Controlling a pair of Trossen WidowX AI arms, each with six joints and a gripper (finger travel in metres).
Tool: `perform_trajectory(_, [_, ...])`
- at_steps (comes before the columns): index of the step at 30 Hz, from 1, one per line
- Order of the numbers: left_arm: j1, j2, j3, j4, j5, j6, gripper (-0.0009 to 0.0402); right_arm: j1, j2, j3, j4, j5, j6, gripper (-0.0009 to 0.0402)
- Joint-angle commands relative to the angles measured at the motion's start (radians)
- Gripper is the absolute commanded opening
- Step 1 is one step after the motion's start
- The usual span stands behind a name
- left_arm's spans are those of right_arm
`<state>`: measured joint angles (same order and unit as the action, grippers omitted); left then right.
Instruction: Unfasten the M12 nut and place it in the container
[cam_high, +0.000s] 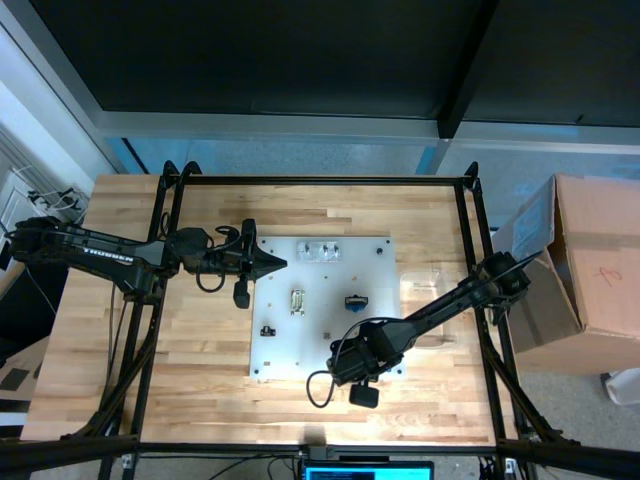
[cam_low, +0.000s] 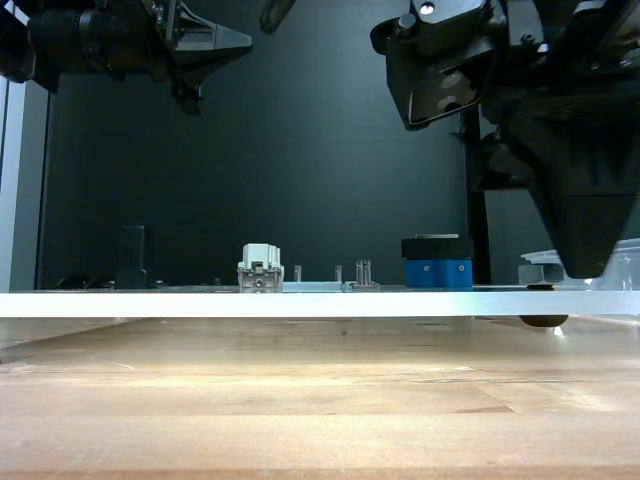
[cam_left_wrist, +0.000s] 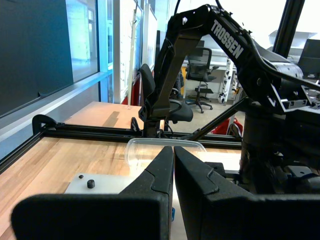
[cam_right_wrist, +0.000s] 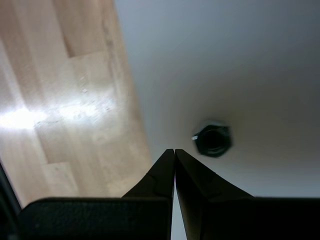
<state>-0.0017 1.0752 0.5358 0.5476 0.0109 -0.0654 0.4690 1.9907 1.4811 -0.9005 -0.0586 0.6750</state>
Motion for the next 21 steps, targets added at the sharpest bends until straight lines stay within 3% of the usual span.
perform_trajectory(1, [0.000,0.000,0.000,0.000,0.000,0.000,0.0000,-0.001,-0.002,0.000,-0.007,0.015,0.006,0.0000])
perform_trajectory(9, [0.000,0.000,0.000,0.000,0.000,0.000,0.0000,-0.001,-0.002,0.000,-0.024,0.023,0.006,0.0000])
perform_trajectory(13, [0.000,0.000,0.000,0.001,0.000,0.000,0.0000,-0.001,-0.011,0.015,-0.169,0.212,0.148,0.0000])
perform_trajectory(14, [0.000,0.000,0.000,0.000,0.000,0.000,0.0000,-0.001,-0.011,0.023,-0.195,0.231,0.158,0.0000])
perform_trajectory(18, [0.000,0.000,0.000,0.000,0.000,0.000,0.0000,0.000,-0.027,0.037,-0.206,0.227,0.154,0.0000])
perform_trajectory(21, [0.000,0.000,0.000,0.001,0.000,0.000,0.0000,0.000,-0.035,0.050,-0.206,0.188,0.147,0.0000])
